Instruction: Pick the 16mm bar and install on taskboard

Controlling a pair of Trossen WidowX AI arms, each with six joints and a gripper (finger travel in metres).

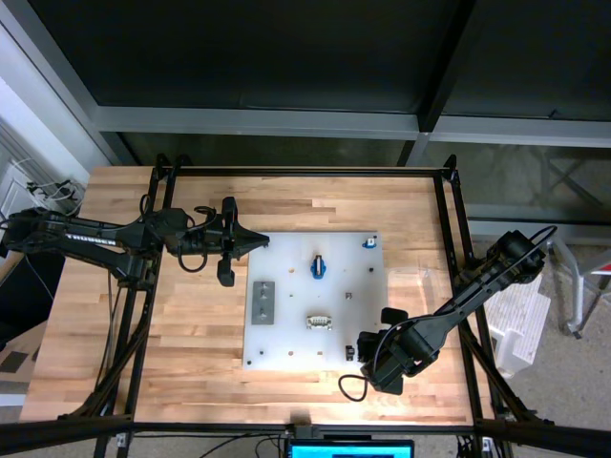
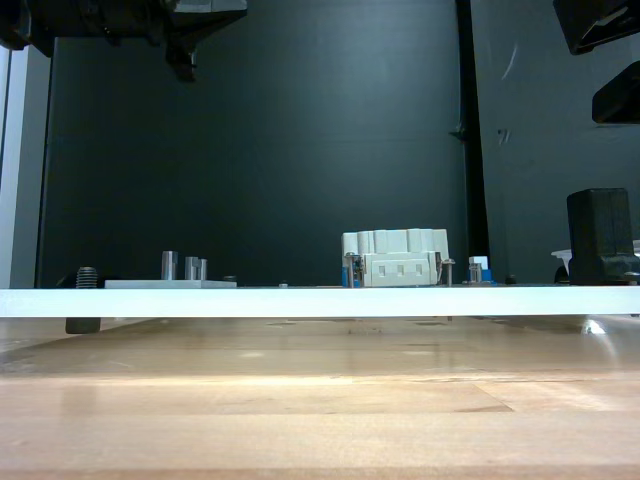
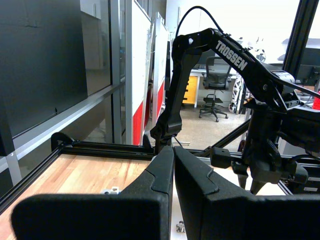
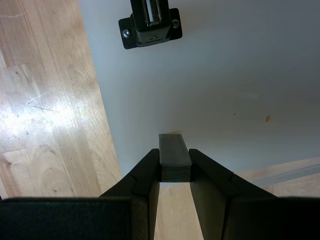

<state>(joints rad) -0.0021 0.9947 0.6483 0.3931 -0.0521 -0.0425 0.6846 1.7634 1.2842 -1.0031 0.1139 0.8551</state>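
Bar [image 4: 174, 147] clamped in right claw [image 4: 175, 164] above board [image 4: 225, 75] edge; left claw [image 3: 173, 156] closed, aloft.

Left hand [image 3: 173, 150] hovers level, closed tight; right hand [image 4: 175, 167] points down, pinching the bar [image 4: 174, 149].

Dark grey 16mm bar [image 4: 174, 150], squared end, pinched in the right claw [image 4: 175, 161] over the taskboard's [image 4: 225, 75] near-right corner, by the table's near edge.

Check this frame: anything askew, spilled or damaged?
Nothing stands out. The right gripper holds the bar above the near right corner of the board; the left gripper, shut, hovers over its far left corner.
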